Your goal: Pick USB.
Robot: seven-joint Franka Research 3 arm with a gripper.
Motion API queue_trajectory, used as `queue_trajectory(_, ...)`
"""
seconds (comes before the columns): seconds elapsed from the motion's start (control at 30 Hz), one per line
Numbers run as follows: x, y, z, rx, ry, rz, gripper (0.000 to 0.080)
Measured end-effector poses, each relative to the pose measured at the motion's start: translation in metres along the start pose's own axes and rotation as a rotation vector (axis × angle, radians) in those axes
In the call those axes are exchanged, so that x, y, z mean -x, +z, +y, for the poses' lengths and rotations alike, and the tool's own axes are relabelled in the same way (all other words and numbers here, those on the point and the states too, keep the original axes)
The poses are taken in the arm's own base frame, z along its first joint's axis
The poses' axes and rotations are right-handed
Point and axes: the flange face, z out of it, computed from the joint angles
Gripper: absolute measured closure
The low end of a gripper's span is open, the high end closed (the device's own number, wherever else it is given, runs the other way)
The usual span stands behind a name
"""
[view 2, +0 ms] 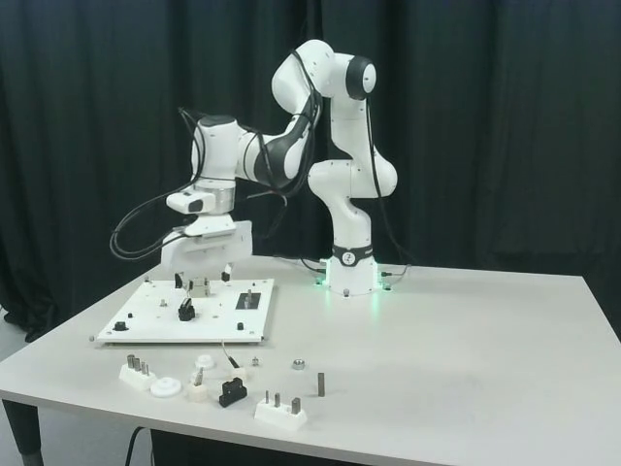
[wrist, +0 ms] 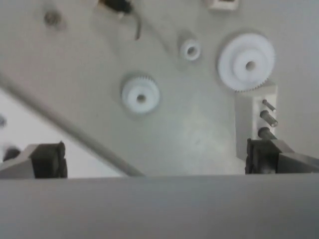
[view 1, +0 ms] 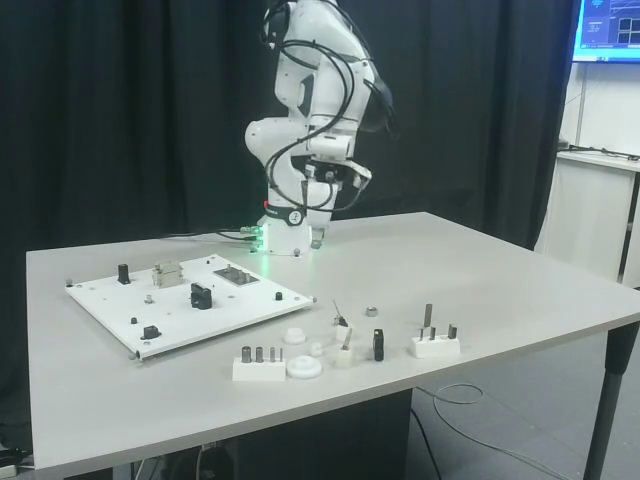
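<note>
Claw point(view 2: 203, 280) wide open, folks, fingers point(wrist: 48, 160) spread far apart and nothing between them. It hangs above the board point(view 2: 155, 328), over the half nearest the arm's point(view 2: 340, 175) base, clear of the small fixtures mounted there.

And the USB point(view 1: 342, 321)? As best I can make out, it is the little dark plug with a thin wire tail. It lies on the table point(view 2: 437, 340), off the board, just past the board's corner, among the loose parts. It is well apart from the claw and untouched.

From the wrist camera that same dark plug point(wrist: 117, 6) peeks in at the picture's edge, its wire curling away from it. Closer to the board's edge lie three white gears: a big gear point(wrist: 246, 62), a mid gear point(wrist: 140, 94) and a tiny gear point(wrist: 190, 50). The big gear is pressed up against a white peg block point(wrist: 249, 114) with short dark pegs standing in it. All of these sit on the table beside the board, none on it.
</note>
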Motion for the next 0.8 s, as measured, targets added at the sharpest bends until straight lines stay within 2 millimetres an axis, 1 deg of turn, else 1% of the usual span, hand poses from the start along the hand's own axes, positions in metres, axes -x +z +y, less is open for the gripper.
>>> queue_trajectory(0.17, -0.014, 0.009, 0.007, -0.046, 0.108, -0.002, 0.0002)
queue_trajectory(0.4, -0.03, 0.024, 0.016, -0.119, 0.189, -0.017, 0.0002)
queue_trajectory(0.8, -0.042, 0.048, 0.028, -0.228, 0.304, -0.057, 0.0003)
